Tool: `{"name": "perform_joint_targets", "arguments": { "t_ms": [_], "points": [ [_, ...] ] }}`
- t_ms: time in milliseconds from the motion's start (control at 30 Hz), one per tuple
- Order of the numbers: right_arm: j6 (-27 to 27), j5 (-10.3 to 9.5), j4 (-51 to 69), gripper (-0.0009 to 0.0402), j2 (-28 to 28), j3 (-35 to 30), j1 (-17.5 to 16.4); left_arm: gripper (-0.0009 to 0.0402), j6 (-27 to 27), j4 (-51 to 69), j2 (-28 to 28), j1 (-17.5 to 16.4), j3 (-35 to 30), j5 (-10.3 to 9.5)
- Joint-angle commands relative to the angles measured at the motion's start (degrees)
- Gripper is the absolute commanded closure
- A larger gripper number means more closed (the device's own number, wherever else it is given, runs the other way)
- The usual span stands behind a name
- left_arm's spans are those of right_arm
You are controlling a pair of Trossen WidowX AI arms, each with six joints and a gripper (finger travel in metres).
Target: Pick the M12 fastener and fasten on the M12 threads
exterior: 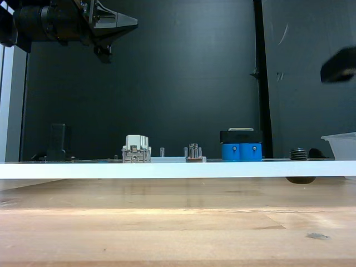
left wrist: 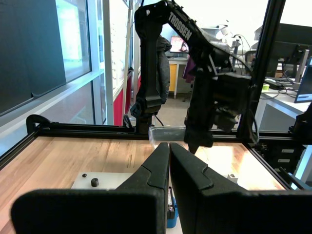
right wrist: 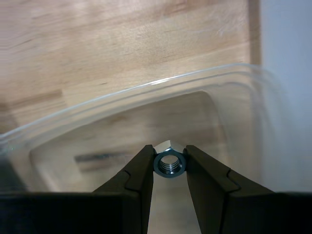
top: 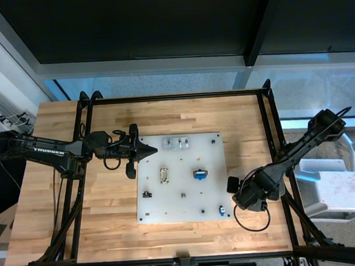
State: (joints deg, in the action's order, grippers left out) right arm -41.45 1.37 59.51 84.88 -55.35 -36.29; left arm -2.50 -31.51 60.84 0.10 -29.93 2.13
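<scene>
My right gripper [right wrist: 169, 156] is shut on the M12 fastener [right wrist: 169, 164], a small silver nut whose threaded hole faces the camera. Below it lies the clear tray [right wrist: 146, 87]. The low view shows the right gripper [exterior: 338, 65] well above the tray [exterior: 340, 146], off the board's right edge. In front of the tray the black M12 stud [exterior: 299, 154] stands bare, its ribs showing. From above, the right gripper [top: 235, 187] hangs beside the white board [top: 170, 200]. My left gripper [top: 156, 151] is shut and empty, held high over the board's far left part.
A blue block [top: 200, 174], a white connector [top: 164, 175], a silver post [exterior: 193, 152] and small fittings stand on the board. A black frame runs around the table. Bare wood lies in front of the board.
</scene>
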Motion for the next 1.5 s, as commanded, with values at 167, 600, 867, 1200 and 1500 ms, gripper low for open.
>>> {"name": "perform_joint_targets", "arguments": {
  "t_ms": [167,600,867,1200,1500],
  "points": [
    [-6.86,0.57,6.45,0.0358,1.40,-8.83,0.70,0.0393,0.00,-0.02,0.02,-0.02,-0.02,0.02],
    [-17.44,0.59,8.37,0.0358,12.85,-23.91,2.99,0.0393,0.02,-0.02,0.02,0.00,-0.02,0.02],
    [-22.36,1.18,8.35,0.0358,20.22,-31.54,4.17,0.0393,0.02,-0.02,0.02,0.00,-0.02,0.02],
    [-25.70,2.64,7.93,0.0358,27.89,-39.56,4.96,0.0393,0.00,-0.02,0.02,0.00,-0.02,0.02],
    [-28.09,2.58,6.10,0.0358,33.27,-43.69,5.57,0.0393,0.02,-0.02,0.02,-0.02,-0.02,0.02]
  ]
}}
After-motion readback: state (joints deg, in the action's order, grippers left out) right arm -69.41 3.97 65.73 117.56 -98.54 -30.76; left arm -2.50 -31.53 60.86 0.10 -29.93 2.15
